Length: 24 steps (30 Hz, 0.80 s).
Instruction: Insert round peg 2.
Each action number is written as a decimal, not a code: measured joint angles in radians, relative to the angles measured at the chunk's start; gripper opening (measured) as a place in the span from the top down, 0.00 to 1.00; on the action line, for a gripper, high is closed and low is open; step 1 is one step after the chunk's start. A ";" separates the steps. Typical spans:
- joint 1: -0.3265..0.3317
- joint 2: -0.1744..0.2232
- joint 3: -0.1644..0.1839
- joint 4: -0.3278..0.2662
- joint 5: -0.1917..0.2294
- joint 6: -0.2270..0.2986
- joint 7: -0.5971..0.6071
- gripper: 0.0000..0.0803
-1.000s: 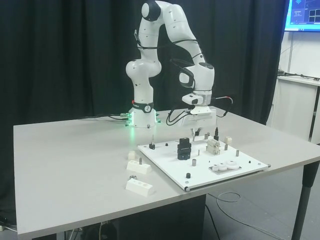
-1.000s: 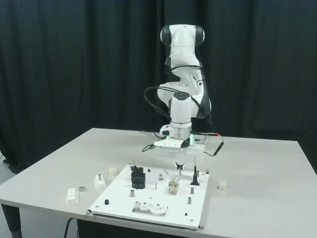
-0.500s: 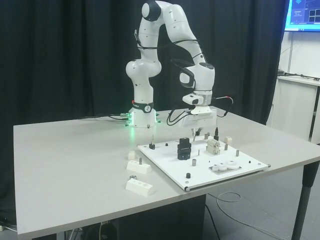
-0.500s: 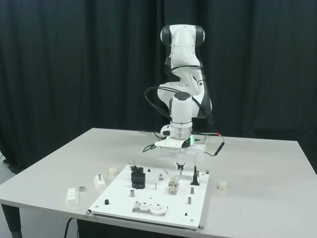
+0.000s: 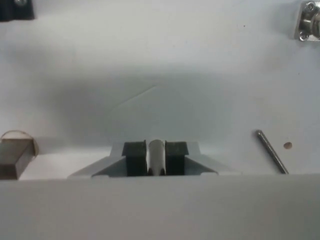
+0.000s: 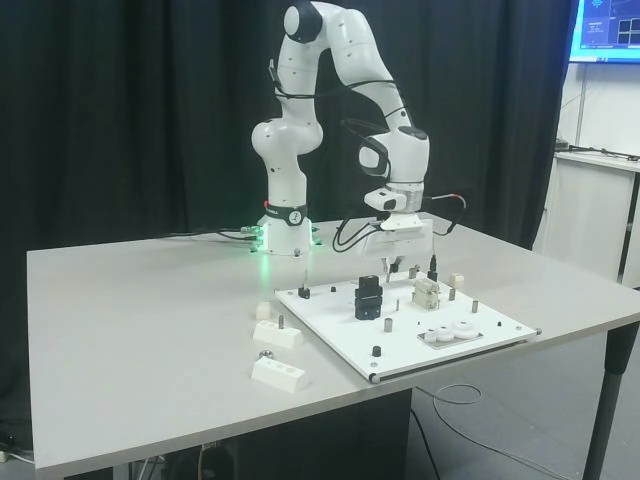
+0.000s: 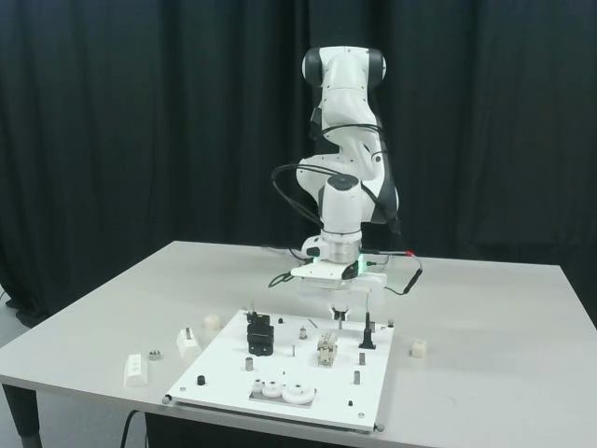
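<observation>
A short grey round peg (image 5: 155,155) stands upright between my black fingertips, and my gripper (image 5: 155,159) is shut on it. The gripper (image 6: 393,264) hangs a little above the far side of the white board (image 6: 330,312), past the black part (image 6: 368,298). In the second room view the gripper (image 7: 340,315) is over the back middle of the board (image 7: 224,373). Below the peg in the wrist view lies bare white board, with a thin grey pin (image 5: 271,151) and a small hole (image 5: 287,145) off to one side.
On the board stand several small pegs, a white connector block (image 6: 426,292) and white gears (image 6: 450,335). Two white blocks (image 6: 277,333) (image 6: 279,374) lie on the grey table beside the board. A small white cube (image 6: 456,279) sits past the board's far corner.
The gripper has risen slightly above the board with the peg still held. Nothing else has moved.
</observation>
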 joint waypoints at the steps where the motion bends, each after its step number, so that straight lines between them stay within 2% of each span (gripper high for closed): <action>1: 0.000 0.000 0.000 0.000 0.000 -0.001 0.000 0.91; 10: 0.001 -0.001 0.004 -0.001 0.001 -0.033 0.008 0.91; 24: -0.001 -0.002 0.004 -0.001 0.000 -0.036 0.009 0.91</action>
